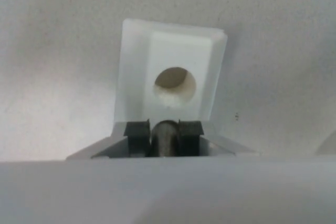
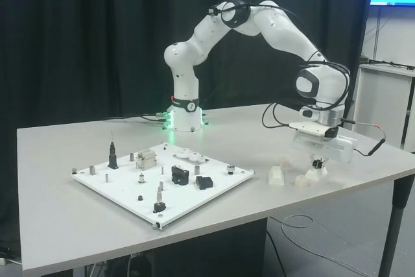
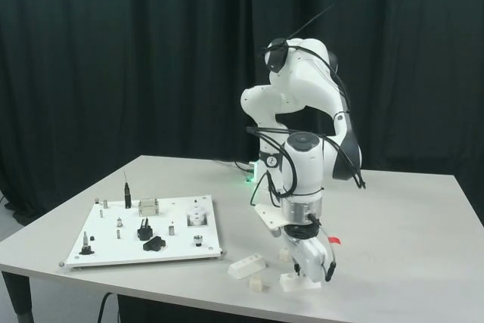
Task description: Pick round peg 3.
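In the wrist view my gripper [image 1: 164, 130] is shut on a grey round peg [image 1: 165, 144], which stands between the two black pads [image 1: 136, 132]. Just beneath it sits a white holder block [image 1: 173, 56] whose round hole [image 1: 175, 85] is empty. The room views place the gripper [image 2: 318, 159] [image 3: 305, 268] low over that holder [image 2: 311, 176] [image 3: 293, 284], near the table's front right edge. The peg itself is too small to make out in the room views.
Two more white blocks [image 2: 277, 176] [image 3: 246, 266] lie beside the holder, and a small one [image 3: 257, 285] sits at the table edge. A white board [image 2: 214, 186] [image 3: 76, 256] carrying several pegs and black parts lies to the left. The arm's base [image 2: 185, 118] stands at the back.
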### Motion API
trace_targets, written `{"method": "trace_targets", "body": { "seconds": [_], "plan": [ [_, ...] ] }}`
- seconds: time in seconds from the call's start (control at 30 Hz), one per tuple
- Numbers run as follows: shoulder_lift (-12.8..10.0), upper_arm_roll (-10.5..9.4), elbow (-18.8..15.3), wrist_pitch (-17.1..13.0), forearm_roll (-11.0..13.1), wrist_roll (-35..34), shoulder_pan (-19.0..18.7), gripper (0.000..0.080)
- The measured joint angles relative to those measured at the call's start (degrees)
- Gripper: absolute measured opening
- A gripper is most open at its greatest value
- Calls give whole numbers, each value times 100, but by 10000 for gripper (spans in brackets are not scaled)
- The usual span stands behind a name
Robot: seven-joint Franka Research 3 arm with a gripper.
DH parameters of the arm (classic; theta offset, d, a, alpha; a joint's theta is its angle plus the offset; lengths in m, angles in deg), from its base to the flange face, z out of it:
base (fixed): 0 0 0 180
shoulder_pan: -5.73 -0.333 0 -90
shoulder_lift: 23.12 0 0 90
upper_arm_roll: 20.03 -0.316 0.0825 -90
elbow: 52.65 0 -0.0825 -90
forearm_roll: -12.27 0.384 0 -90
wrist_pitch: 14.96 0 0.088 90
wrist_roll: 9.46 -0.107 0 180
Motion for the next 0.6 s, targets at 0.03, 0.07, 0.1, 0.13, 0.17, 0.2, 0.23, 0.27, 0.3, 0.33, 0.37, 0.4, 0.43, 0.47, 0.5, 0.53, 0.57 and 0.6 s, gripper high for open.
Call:
{"method": "trace_targets", "body": {
  "seconds": [0.03,0.07,0.1,0.13,0.17,0.2,0.23,0.27,0.3,0.33,0.37,0.4,0.43,0.47,0.5,0.53,0.57,0.6],
  "plan": [
    [5,0,10,20,0,0,7,112],
    [11,0,19,37,0,0,13,112],
    [19,0,29,50,0,0,20,112],
    [28,1,43,68,0,0,27,112],
    [37,1,55,85,0,0,32,112],
    [47,4,68,104,-3,0,38,112],
    [59,6,77,117,-7,1,42,112],
    [77,9,81,128,-12,6,45,112],
    [101,12,82,137,-19,18,49,112],
    [123,14,82,145,-24,28,52,112],
    [148,19,82,155,-30,34,54,112],
    [172,25,82,169,-36,37,56,112],
    [196,33,82,187,-43,37,57,111],
    [220,41,82,208,-52,37,57,111],
    [248,49,82,232,-65,37,58,111],
    [272,56,82,250,-77,37,59,111],
    [296,63,81,266,-90,37,59,111],
    [319,71,81,286,-101,37,59,111]
  ]
}}
